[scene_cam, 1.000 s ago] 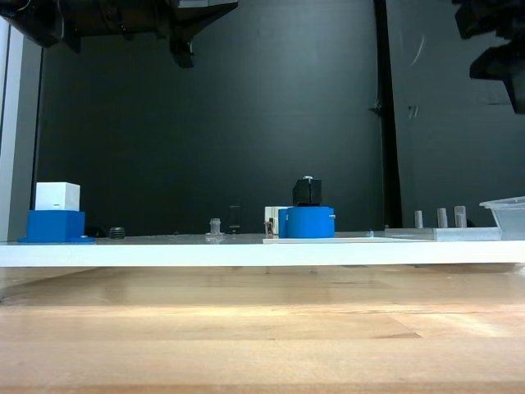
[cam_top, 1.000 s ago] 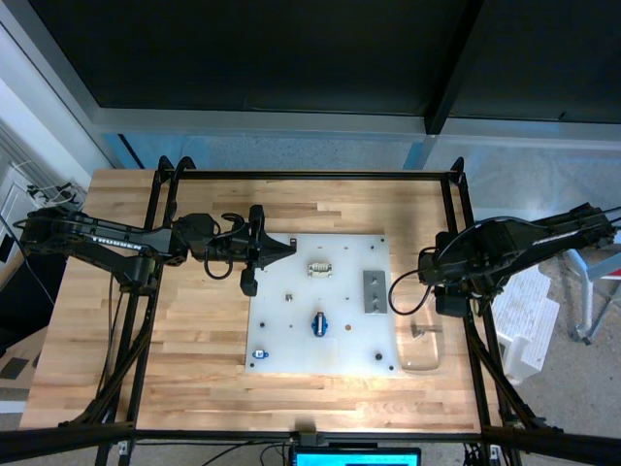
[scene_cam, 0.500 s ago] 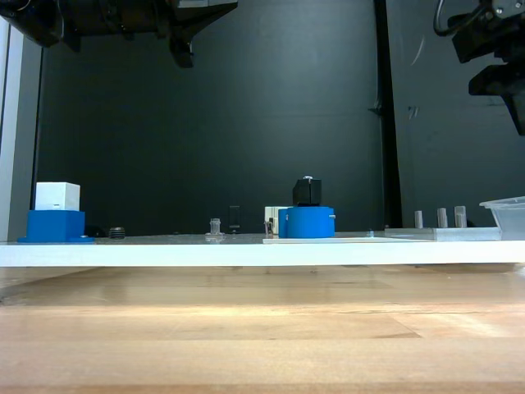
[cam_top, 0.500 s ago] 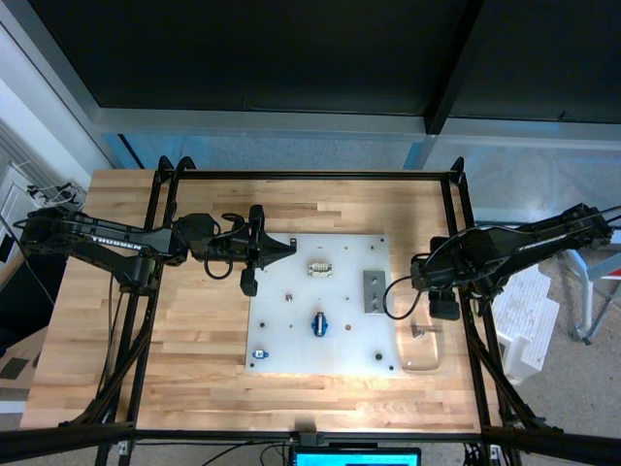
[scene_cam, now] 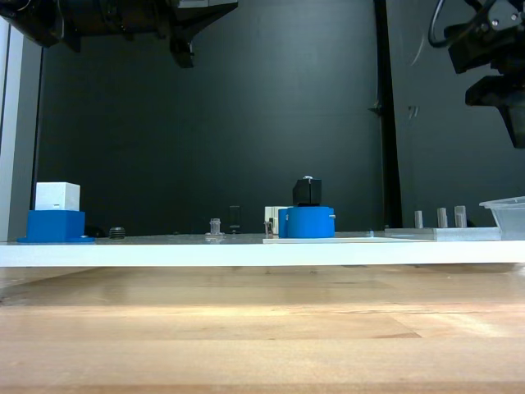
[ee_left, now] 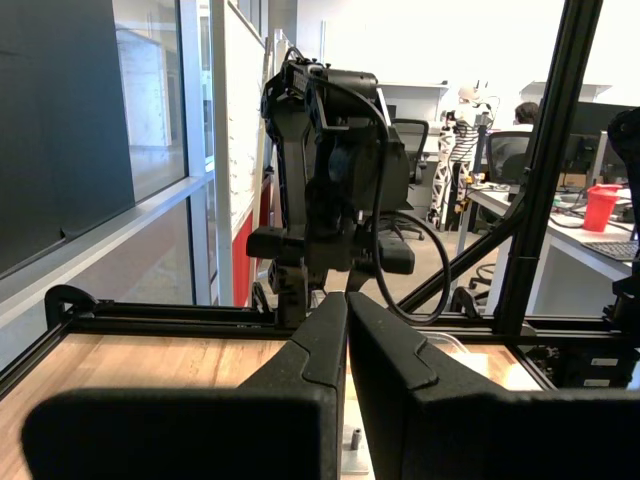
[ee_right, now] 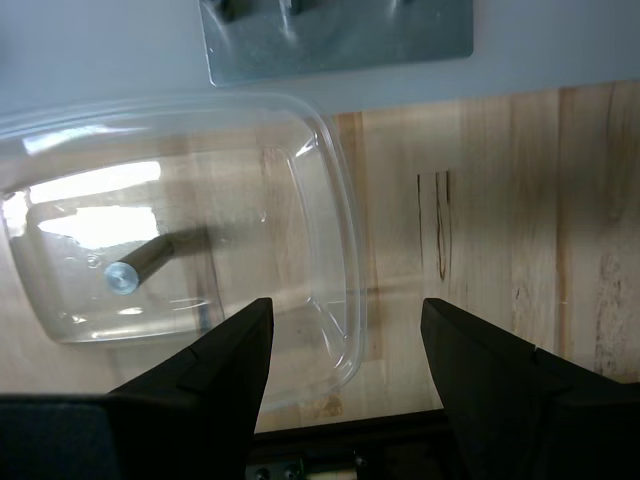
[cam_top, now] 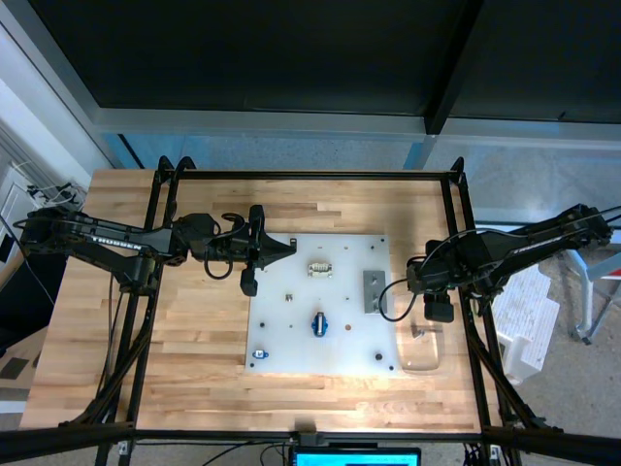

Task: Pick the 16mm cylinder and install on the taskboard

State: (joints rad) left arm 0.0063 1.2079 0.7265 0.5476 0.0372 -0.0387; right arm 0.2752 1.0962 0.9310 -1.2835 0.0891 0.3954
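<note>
Holds right gripper [cam_top: 440, 313] nose-down over tray [cam_top: 417, 361] right of taskboard [cam_top: 291, 330], jaws wide apart, cylinder [ee_right: 125, 275] lying inside. Holds left gripper [ee_left: 346, 298] level above taskboard's far-left corner, jaws pressed together.

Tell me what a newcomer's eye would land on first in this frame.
The white taskboard at the table's centre stands out first, with the left gripper shut and raised above its far left corner. Next comes the right gripper, open and pointing down above the clear plastic tray just right of the board. The 16mm cylinder lies inside that tray.
</note>
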